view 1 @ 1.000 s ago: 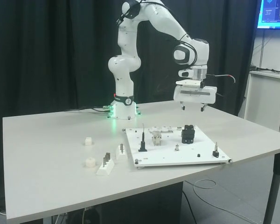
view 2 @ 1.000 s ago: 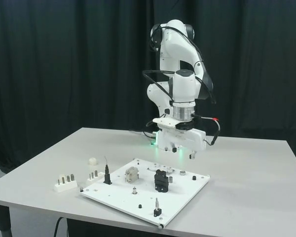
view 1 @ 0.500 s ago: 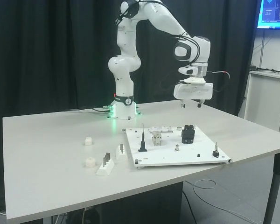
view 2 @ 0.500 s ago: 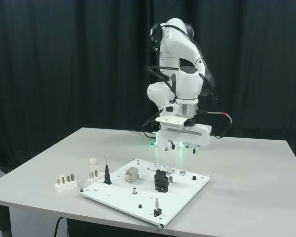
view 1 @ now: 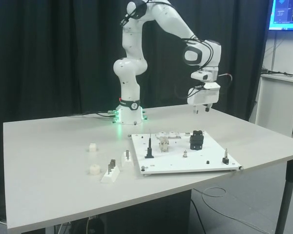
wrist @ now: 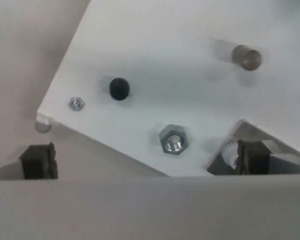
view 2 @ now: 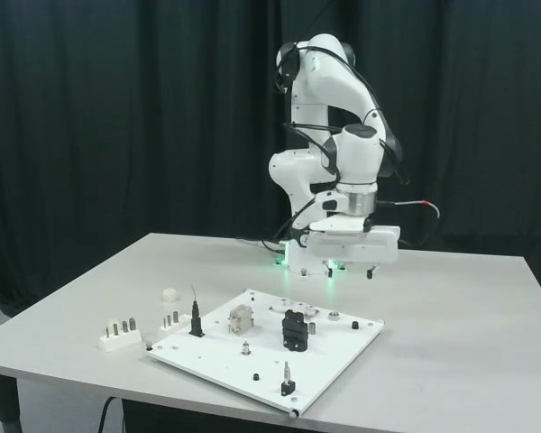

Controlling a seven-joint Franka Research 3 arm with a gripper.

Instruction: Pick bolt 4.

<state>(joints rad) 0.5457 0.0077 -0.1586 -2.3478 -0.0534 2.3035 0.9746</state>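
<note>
Since half a second ago the wrist has turned, so that the gripper (view 1: 201, 109) now shows end-on in the first room view and broadside in the second room view (view 2: 356, 269), and it has shifted a little towards the far edge of the white board (view 2: 343, 356). Its fingers are spread wide with nothing between them; in the wrist view the two black fingertips (wrist: 37, 161) stand far apart, and past them lies a corner of the board with a hex nut (wrist: 172, 141), a black knob (wrist: 119, 89) and a blurred upright peg (wrist: 246, 56). It hangs high over the grey table (view 1: 49, 146), above the far side of the board and touching nothing. Several bolts (view 2: 119, 328) stand upright in two small white blocks (view 1: 111, 174) on the table, just beside the board's other end and well apart from the gripper. Which of them is bolt 4 cannot be told from these views. None of them is lifted or touched. The white arm (view 1: 129, 68) rises from its base with green light at its foot
</note>
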